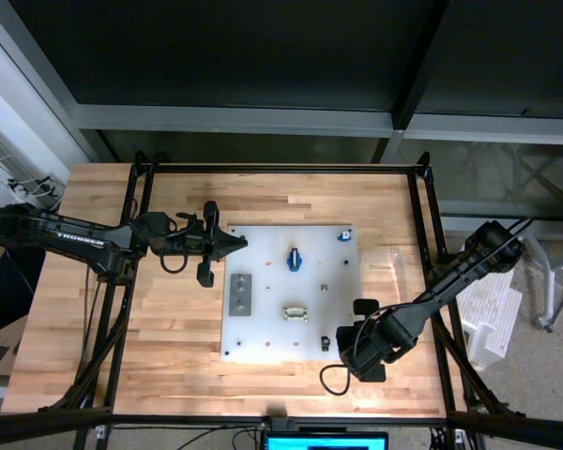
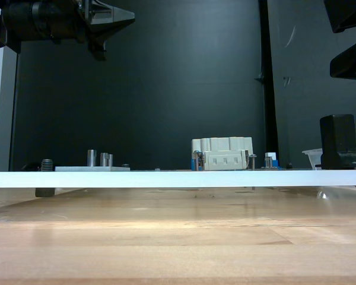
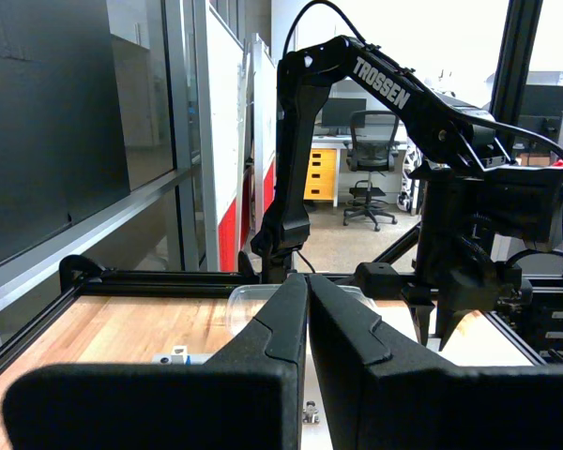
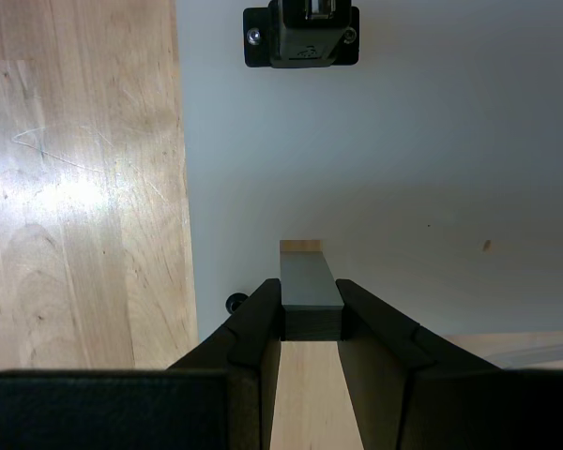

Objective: Pick the 16mm bar and install on taskboard

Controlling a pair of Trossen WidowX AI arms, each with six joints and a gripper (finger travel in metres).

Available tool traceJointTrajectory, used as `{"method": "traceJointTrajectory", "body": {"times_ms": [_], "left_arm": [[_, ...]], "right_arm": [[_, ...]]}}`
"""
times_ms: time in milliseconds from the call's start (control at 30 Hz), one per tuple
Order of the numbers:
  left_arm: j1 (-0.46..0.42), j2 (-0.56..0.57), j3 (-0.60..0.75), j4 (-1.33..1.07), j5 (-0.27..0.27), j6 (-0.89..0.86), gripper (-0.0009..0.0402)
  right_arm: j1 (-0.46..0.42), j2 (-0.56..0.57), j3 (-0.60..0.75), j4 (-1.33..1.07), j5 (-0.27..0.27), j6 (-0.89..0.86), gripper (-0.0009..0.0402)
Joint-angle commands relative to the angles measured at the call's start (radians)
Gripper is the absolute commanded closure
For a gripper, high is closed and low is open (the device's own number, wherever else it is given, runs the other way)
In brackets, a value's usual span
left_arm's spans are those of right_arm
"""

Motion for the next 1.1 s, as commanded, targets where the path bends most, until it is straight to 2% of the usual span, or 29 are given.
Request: {"method": "traceJointTrajectory", "body": {"times_ms": [33,1100], "left_arm": [[0.000,0.000,0.000,0.000,0.000,0.000,0.0393],[0.000,0.000,0.000,0.000,0.000,0.000,0.0393]], "right_arm": [[0.000,0.000,0.001,0.000,0.000,-0.003,0.0393],[-0.017,0.000,0.060,-0.040,0.000,-0.172,0.0393]]}}
